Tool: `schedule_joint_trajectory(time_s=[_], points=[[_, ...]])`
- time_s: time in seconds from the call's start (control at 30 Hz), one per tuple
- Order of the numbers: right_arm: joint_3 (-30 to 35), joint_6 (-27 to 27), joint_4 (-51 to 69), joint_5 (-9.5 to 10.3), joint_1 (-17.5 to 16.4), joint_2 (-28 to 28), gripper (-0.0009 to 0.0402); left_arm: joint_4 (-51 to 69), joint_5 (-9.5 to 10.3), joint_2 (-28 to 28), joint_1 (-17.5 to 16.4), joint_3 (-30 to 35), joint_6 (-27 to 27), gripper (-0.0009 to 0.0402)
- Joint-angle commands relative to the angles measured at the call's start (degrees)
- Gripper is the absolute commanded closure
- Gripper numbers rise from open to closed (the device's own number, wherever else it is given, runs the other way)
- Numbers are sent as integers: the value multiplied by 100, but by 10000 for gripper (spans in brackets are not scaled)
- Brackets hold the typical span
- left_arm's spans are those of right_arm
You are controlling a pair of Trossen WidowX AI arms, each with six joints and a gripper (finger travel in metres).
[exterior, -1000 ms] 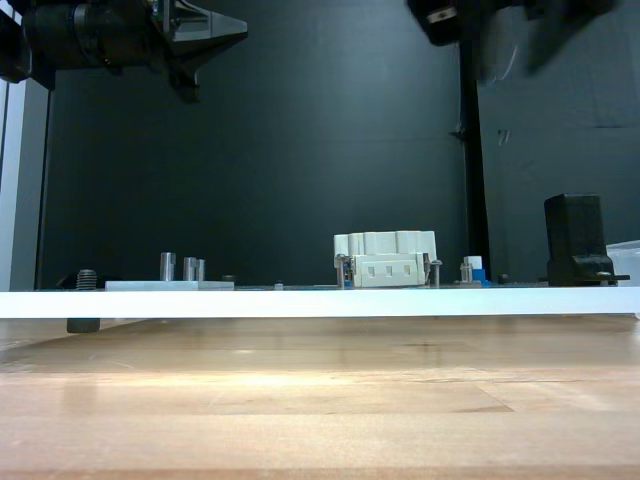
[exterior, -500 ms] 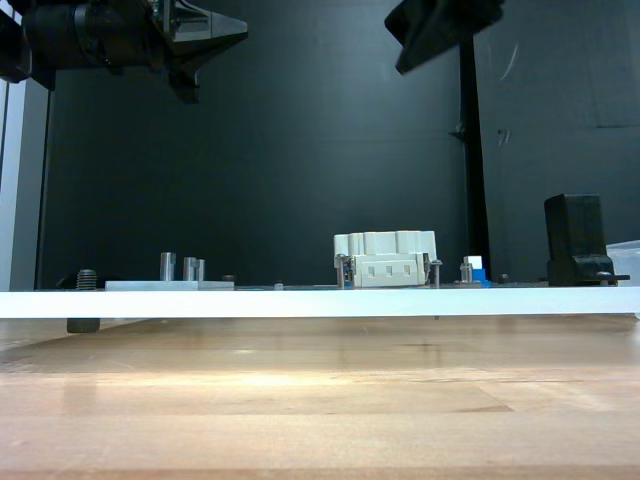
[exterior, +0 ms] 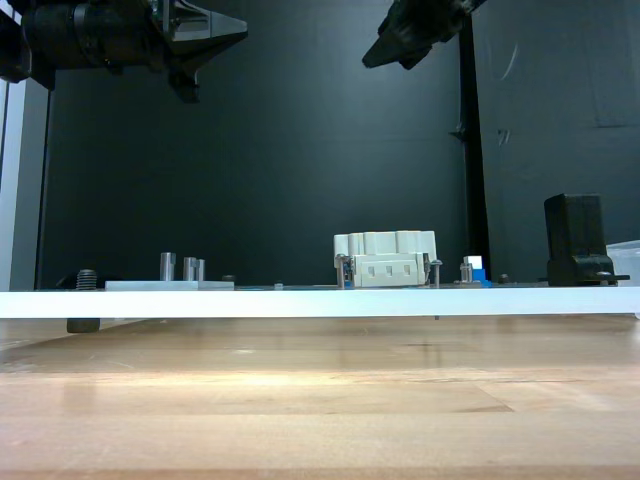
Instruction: Pick the 16mm bar and install on taskboard
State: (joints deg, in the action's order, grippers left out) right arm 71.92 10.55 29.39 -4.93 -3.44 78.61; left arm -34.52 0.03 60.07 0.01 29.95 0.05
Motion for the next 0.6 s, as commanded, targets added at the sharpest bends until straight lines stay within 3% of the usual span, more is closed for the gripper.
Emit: schedule_joint_trajectory(time_s=[0.03,0.33,0.6], points=[[-173,-166,-452,33,35,-55,394,0,-2,2,-2,0,0,393],[-890,-415,-1934,72,118,-341,394,0,-2,2,-2,0,0,393],[-1620,-632,-3416,308,243,-555,394,0,-2,2,0,0,0,393]])
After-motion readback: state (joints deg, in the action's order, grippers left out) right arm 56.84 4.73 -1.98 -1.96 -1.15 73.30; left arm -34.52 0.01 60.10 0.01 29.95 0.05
